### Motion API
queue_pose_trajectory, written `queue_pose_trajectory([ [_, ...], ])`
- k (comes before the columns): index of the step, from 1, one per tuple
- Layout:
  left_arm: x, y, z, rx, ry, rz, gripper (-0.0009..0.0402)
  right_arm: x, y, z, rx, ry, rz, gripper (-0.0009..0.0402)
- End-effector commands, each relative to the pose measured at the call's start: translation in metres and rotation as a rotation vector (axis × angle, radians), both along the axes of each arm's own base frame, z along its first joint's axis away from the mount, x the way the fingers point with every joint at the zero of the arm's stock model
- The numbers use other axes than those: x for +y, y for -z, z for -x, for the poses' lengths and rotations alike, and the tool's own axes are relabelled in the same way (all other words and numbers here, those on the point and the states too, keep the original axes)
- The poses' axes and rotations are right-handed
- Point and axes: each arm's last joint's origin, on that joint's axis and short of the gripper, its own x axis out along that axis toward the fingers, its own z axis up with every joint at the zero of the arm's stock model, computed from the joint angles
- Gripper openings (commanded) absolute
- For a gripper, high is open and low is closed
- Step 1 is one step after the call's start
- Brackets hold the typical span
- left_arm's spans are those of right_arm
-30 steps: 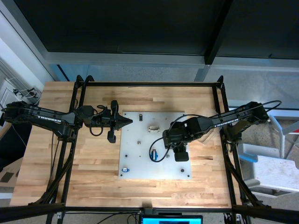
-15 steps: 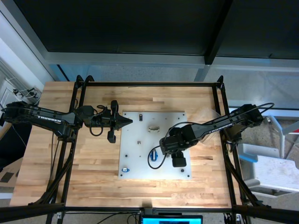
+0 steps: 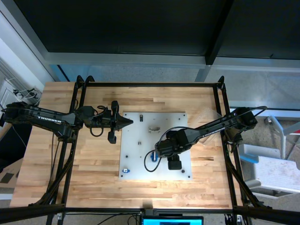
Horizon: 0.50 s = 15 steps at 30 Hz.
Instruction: Pick the 16mm cylinder and place it in the container
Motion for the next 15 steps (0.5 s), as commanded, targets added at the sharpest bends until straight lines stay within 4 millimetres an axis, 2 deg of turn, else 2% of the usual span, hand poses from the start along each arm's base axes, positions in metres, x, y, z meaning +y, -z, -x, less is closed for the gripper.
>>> queue_pose_trajectory([
  [1,0.0,0.0,0.0,0.0,0.0,0.0,0.0,0.002,0.006,-0.001,0.017,-0.003,0.006,0.0169],
  [15,0.0,0.0,0.0,0.0,0.0,0.0,0.0,0.007,0.022,-0.008,0.034,-0.004,0.01,0.0169],
])
